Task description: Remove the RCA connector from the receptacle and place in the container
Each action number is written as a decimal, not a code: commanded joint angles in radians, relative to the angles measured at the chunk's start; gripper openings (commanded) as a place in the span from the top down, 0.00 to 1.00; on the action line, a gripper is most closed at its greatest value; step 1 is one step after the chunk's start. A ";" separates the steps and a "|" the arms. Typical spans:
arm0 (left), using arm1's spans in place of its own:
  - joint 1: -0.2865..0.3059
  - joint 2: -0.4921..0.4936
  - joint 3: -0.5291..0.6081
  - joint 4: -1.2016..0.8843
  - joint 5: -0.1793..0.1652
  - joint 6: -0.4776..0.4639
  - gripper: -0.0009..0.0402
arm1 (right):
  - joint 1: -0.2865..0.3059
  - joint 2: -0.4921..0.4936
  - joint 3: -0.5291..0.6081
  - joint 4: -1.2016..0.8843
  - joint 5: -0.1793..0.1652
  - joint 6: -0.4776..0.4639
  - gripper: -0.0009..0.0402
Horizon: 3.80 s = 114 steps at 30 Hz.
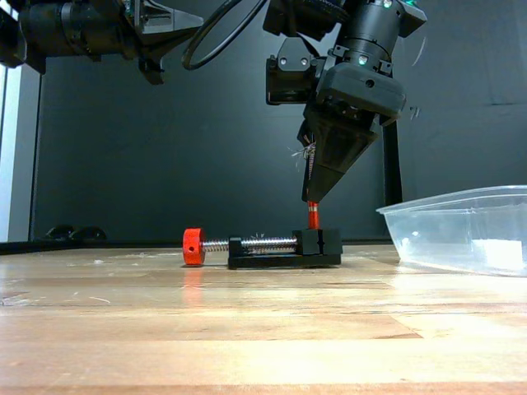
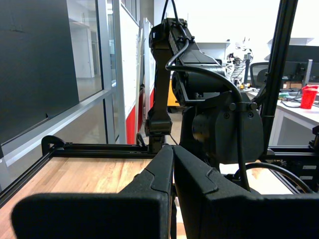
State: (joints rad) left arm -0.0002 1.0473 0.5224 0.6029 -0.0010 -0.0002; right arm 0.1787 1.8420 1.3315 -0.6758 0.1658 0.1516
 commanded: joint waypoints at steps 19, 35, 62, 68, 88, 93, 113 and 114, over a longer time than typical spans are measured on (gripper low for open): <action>0.000 0.000 0.000 0.000 0.000 0.000 0.98 | 0.000 0.000 -0.002 0.008 -0.009 -0.002 0.79; 0.000 0.000 0.000 0.000 0.000 0.000 0.98 | 0.000 0.000 -0.002 0.008 -0.009 0.000 0.95; 0.000 0.000 0.000 0.000 0.000 0.000 0.98 | 0.000 -0.080 -0.001 -0.006 -0.009 0.000 0.98; 0.000 0.000 0.000 0.000 0.000 0.000 0.98 | 0.000 -0.132 -0.001 -0.018 -0.009 0.000 0.98; 0.000 0.000 0.000 0.000 0.000 0.000 0.98 | 0.012 -0.227 -0.065 -0.037 -0.043 0.025 0.98; 0.000 0.000 0.000 0.000 0.000 0.000 0.98 | 0.016 -0.311 -0.157 -0.027 -0.043 0.053 0.98; 0.000 0.000 0.000 0.000 0.000 0.000 0.98 | 0.050 -0.510 -0.422 -0.058 -0.043 0.164 0.98; 0.000 0.000 0.000 0.000 0.000 0.000 0.98 | 0.054 -0.521 -0.433 -0.067 -0.043 0.176 0.98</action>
State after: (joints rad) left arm -0.0002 1.0470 0.5224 0.6029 -0.0010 -0.0002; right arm 0.2287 1.3323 0.9123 -0.7341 0.1226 0.3161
